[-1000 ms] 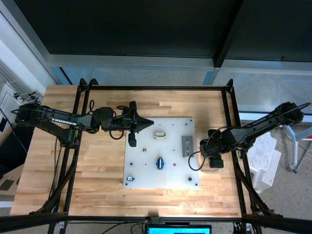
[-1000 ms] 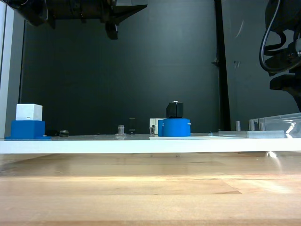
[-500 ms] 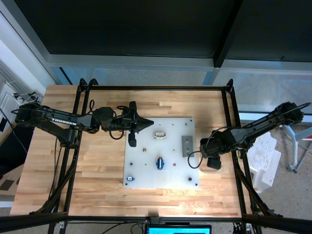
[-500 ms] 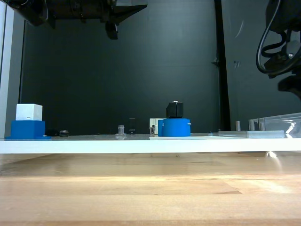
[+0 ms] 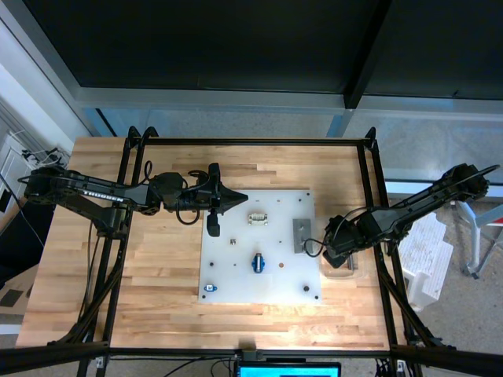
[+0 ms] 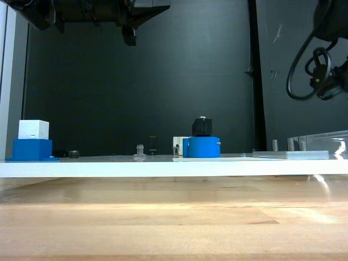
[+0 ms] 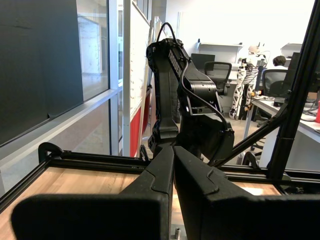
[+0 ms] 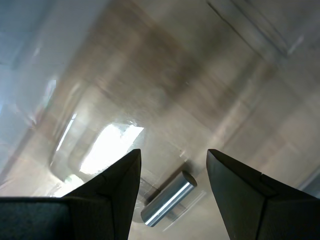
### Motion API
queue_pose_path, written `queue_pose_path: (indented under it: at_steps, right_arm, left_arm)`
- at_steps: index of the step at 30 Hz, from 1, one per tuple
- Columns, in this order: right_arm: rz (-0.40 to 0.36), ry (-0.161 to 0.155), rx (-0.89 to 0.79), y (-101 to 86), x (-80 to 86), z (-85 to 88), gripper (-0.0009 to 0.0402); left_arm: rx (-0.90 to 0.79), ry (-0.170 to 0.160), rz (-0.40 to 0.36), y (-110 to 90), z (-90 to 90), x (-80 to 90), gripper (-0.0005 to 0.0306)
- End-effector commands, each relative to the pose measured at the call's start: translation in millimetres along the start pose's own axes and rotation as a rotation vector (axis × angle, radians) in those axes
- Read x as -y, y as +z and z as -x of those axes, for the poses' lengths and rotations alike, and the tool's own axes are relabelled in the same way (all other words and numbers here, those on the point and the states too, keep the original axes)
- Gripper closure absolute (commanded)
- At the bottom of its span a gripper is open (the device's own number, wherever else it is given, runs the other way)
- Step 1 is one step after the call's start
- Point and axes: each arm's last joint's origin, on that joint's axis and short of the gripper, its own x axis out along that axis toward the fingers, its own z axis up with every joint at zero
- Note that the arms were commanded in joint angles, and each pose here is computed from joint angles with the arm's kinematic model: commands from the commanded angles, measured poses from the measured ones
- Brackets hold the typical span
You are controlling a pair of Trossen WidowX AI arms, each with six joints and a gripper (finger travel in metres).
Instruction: Pick the 16mm cylinder and install on the taskboard
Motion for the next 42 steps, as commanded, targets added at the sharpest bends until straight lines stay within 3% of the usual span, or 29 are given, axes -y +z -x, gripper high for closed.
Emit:
queue_pose_path:
  at_steps: [1, 20, 34, 42]
  right_arm:
    - [-0.043, -0.018, -0.005, -5.1, 2.3, -4.2, 0.0212]
    - [-0.358, -0.018, -0.055, -23.5, 1.2, -9.1, 0.0212]
    - [-0.478, -0.027, -0.047, -24.7, 3.7, -13.8, 0.0212]
    - [-0.498, -0.052, -0.103, -27.0, -2.4, -33.6, 0.0212]
  left_arm:
    - [-0.001, 0.0, 0.0, -0.1, -0.1, 0.0, 0.03]
    - [0.0, 0.0, 0.0, -0.1, -0.1, -0.1, 0.03]
    - [0.0, 0.0, 0.0, -0.1, -0.1, 0.0, 0.03]
    - [0.0, 0.0, 0.0, -0.1, -0.1, 0.0, 0.03]
